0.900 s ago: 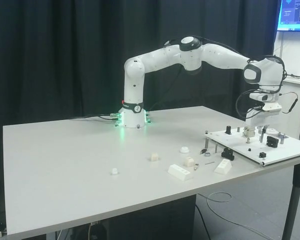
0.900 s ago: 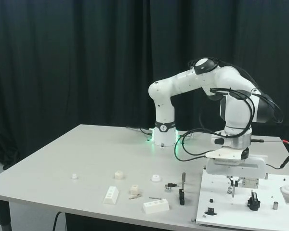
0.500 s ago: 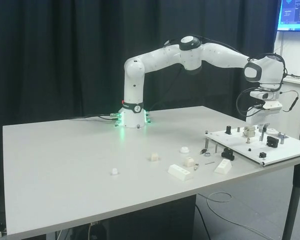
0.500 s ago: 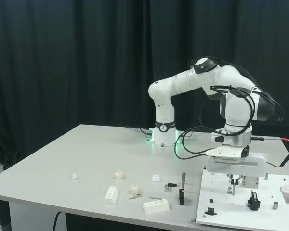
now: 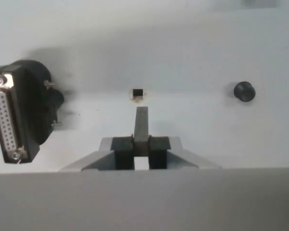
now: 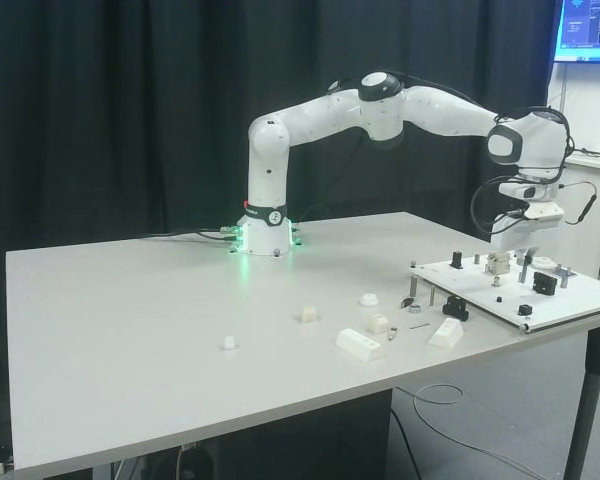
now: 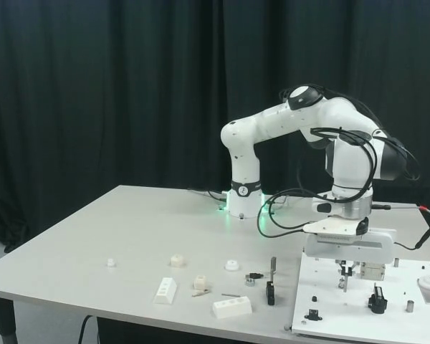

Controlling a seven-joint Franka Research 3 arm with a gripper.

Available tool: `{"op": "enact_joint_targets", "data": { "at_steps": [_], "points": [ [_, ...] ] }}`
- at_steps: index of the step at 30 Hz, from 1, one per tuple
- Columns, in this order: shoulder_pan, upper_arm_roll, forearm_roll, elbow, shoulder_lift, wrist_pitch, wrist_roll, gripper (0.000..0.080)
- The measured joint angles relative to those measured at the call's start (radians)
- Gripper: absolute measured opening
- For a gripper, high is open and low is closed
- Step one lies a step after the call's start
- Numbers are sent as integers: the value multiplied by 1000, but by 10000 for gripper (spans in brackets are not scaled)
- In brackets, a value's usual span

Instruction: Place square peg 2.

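Square peg 2 (image 5: pixel 141 126) is clamped between my fingers (image 5: pixel 121 151), its long axis running straight on from my gripper (image 5: pixel 141 153) toward the square hole (image 5: pixel 138 93) in the white board (image 5: pixel 192 53), with its tip just short of that hole. My wrist view shows this alignment, with a black multi-pin connector (image 5: pixel 15 118) off to one side and a black knob (image 5: pixel 244 91) to the other (the room views show only my hand over the board (image 7: pixel 358 315), too small for peg or hole).
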Motion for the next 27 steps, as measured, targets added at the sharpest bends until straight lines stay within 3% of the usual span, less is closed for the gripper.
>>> {"op": "enact_joint_targets", "data": {
  "at_steps": [7,14,27],
  "points": [
    [-8,-1,-11,1,0,6,-6,59],
    [-21,-19,-64,2,0,-2,-37,59],
    [-61,-118,-167,-18,0,-153,-198,59]
  ]
}}
